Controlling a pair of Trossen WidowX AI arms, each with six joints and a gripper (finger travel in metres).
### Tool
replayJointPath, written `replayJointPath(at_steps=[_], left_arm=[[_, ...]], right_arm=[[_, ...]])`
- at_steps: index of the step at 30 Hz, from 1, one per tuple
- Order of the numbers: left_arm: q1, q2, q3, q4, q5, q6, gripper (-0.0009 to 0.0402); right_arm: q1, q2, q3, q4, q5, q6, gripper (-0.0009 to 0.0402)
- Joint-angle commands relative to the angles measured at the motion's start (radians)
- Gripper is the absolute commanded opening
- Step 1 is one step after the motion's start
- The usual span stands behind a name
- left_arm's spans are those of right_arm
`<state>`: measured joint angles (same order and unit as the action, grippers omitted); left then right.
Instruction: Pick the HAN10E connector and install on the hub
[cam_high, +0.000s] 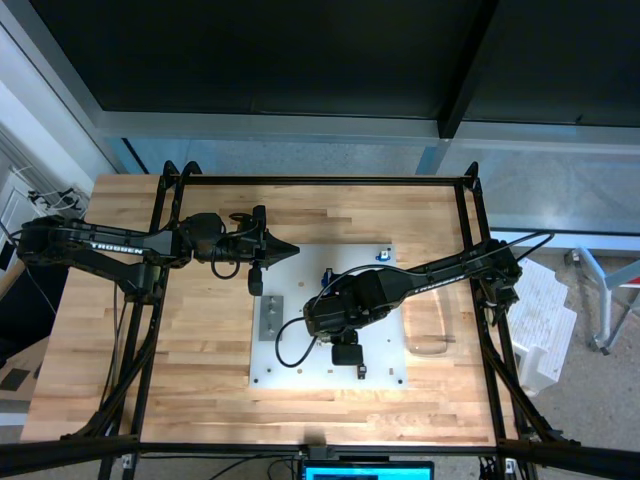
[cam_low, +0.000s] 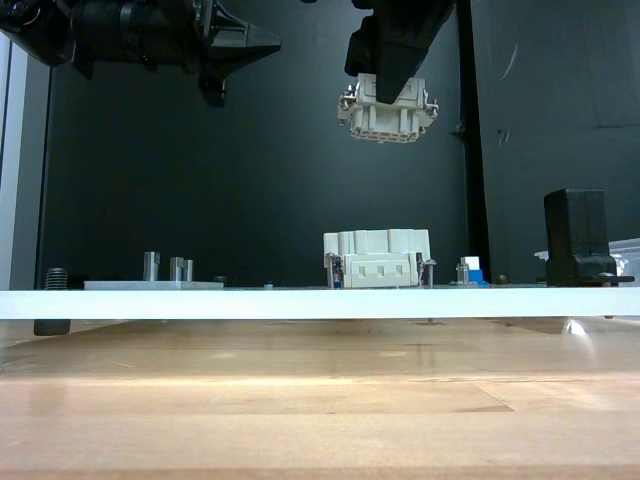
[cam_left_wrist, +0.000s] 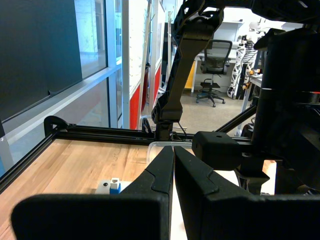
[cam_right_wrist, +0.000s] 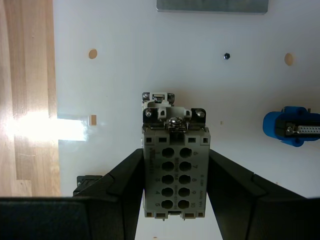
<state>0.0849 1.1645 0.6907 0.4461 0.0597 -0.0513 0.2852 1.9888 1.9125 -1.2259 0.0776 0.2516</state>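
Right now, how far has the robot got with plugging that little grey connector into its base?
Done: the pick. The right gripper is shut on the HAN10E connector and holds it in the air. In hand: the connector hangs roughly above the hub, with a clear gap between them. Left to do: lower it and seat it on the hub. The left gripper hovers off to the side, shut and empty.

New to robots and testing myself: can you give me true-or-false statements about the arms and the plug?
1. The right gripper holds the plug in the air. True.
2. The plug is already seated in its socket. False: it hangs above the socket, with a gap between them.
3. A blue part sits on the white plate. True.
4. The left gripper holds the blue part. False: it is shut and empty, hovering near the plate's far left corner.
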Motion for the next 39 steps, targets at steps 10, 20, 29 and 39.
replayJointPath(at_steps=[10, 20, 29, 39], left_arm=[[0.000, 0.000, 0.000, 0.000, 0.000, 0.000, 0.0000], [0.000, 0.000, 0.000, 0.001, 0.000, 0.000, 0.0000], [0.000, 0.000, 0.000, 0.000, 0.000, 0.000, 0.0000], [0.000, 0.000, 0.000, 0.001, 0.000, 0.000, 0.0000]], right_arm=[[0.000, 0.061, -0.028, 0.056, -0.035, 0.001, 0.0063], [0.000, 0.100, -0.032, 0.072, -0.043, 0.002, 0.0063], [0.000, 0.117, -0.033, 0.090, -0.017, 0.004, 0.0063], [-0.002, 0.133, -0.031, 0.100, -0.030, 0.005, 0.0063]])
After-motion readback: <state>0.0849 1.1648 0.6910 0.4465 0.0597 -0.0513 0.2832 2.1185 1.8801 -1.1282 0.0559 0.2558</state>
